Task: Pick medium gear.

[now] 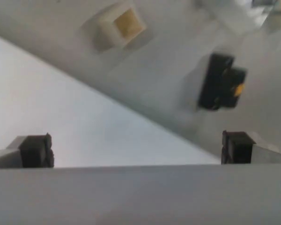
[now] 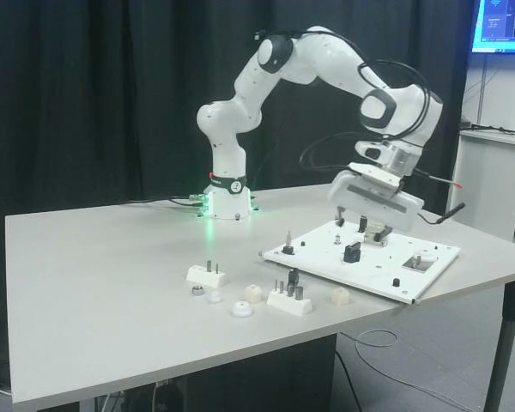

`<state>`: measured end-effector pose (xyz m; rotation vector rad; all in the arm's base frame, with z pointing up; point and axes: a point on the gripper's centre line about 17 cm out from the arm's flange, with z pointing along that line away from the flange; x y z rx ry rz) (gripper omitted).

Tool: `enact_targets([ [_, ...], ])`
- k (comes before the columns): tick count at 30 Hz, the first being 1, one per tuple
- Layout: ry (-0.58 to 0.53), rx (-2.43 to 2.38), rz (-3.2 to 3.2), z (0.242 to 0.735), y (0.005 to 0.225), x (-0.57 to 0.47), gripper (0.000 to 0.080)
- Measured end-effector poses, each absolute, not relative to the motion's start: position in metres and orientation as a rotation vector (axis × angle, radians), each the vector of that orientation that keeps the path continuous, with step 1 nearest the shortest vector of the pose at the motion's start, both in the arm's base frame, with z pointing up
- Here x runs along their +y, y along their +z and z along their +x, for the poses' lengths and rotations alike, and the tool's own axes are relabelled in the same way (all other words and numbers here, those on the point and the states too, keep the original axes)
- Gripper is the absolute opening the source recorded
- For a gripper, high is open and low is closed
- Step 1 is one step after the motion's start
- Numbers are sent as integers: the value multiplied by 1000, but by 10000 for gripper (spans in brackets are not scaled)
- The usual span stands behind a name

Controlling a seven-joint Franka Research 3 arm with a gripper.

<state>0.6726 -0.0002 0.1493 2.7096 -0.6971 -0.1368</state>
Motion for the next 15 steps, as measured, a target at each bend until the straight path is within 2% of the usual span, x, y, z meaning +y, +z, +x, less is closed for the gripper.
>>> enact_targets([
  [15, -251, -434, 2854, 666, 148, -75, 800],
])
